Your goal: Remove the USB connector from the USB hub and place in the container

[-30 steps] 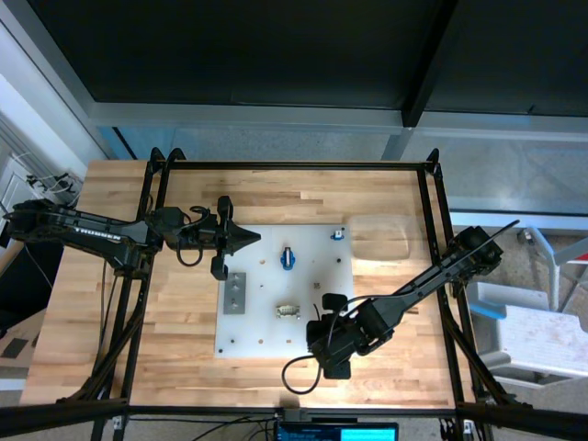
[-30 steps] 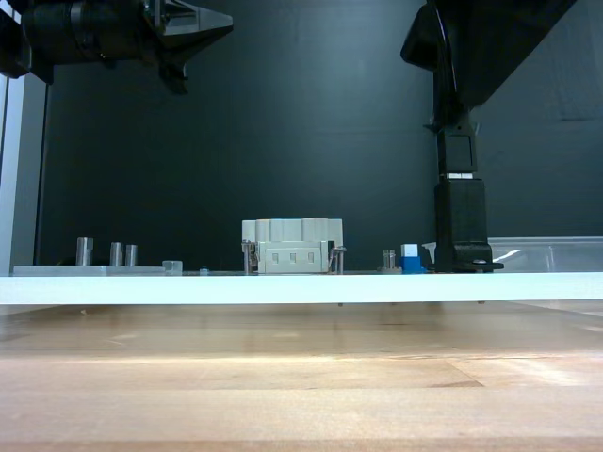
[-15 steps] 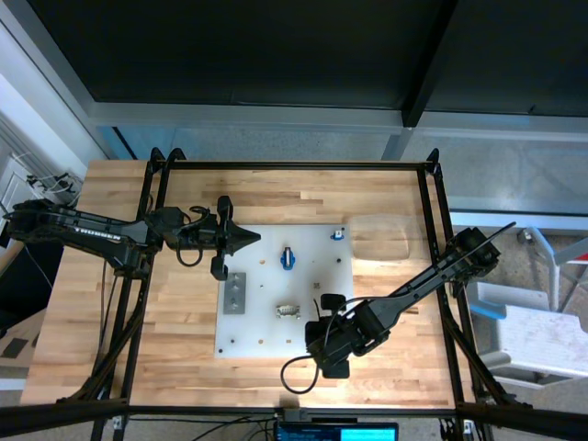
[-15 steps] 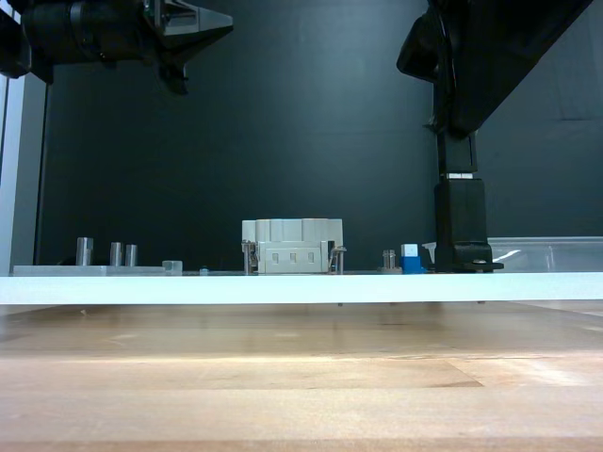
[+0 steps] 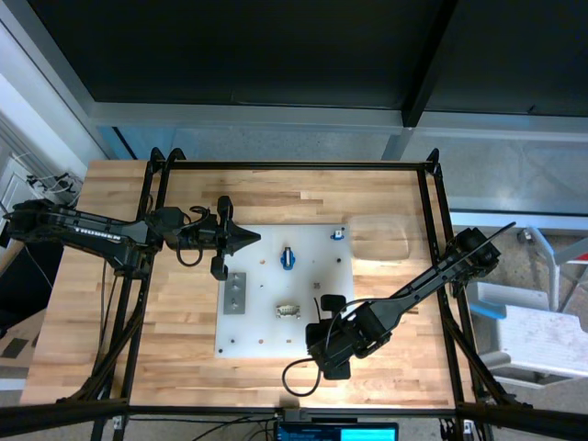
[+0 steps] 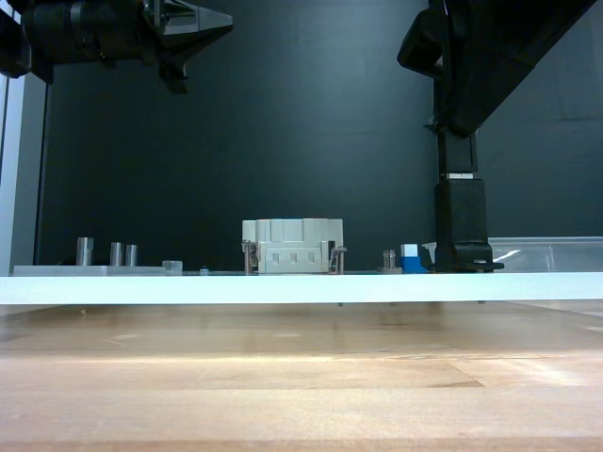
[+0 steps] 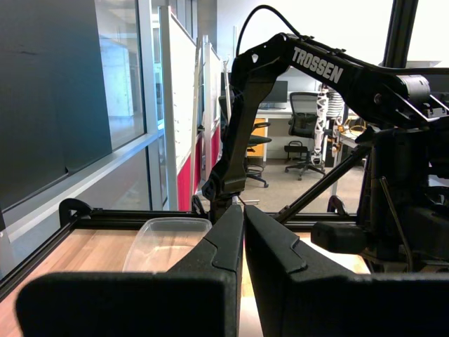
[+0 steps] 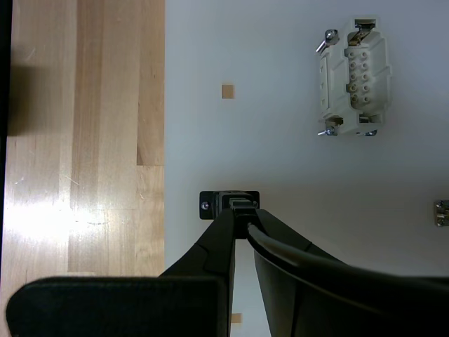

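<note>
High view: my right gripper (image 5: pixel 328 310) is down on the board (image 5: pixel 266 322), lower centre of frame; my left gripper (image 5: pixel 246 238) hangs parked at the board's upper left; the container (image 5: pixel 381 237) lies upper right. Low view: the right gripper stands upright, right of centre. Left wrist view: left fingers pressed together. Right wrist view: I pinch the connector (image 8: pixel 240 205), seated in the hub (image 8: pixel 210 206); extraction is in hand; next, I judge, a straight pull clear, then across to the container.

— Black parts?
— Left gripper (image 5: pixel 254 238), over the board's (image 5: pixel 266 342) far-left corner; right gripper (image 8: pixel 240 213), with USB connector (image 8: pixel 241 203) and USB hub (image 8: pixel 210 206) at its tips.
— Others?
— White board, pale plank-striped table (image 5: pixel 175 312), blue connector (image 5: pixel 288 258).
</note>
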Robot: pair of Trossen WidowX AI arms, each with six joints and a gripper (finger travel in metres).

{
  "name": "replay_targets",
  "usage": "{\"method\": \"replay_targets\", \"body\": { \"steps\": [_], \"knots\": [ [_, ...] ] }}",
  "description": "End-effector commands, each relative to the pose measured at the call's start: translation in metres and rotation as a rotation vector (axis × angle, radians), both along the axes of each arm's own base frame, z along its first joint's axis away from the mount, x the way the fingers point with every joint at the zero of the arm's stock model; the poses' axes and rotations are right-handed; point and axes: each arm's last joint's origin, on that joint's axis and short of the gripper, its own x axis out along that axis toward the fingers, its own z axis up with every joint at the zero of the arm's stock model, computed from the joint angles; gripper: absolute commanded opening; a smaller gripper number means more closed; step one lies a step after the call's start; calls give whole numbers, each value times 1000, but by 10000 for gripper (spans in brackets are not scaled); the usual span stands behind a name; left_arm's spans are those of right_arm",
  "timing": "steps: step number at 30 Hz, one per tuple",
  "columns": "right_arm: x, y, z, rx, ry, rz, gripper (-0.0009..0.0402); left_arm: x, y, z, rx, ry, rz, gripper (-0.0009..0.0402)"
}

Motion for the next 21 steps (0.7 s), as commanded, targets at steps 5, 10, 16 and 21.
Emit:
{"method": "replay_targets", "body": {
  "steps": [5,10,16,21],
  "knots": [
    [0,0,0,-5,-7,-11,0,0,0,0,0,0,0,0],
    [-1,-2,0,-4,14,-11,0,0,0,0,0,0,0,1],
    [5,-11,0,37,37,-24,0,0,0,0,0,0,0,0],
    [5,-12,0,32,37,-24,0,0,0,0,0,0,0,1]
  ]
}}
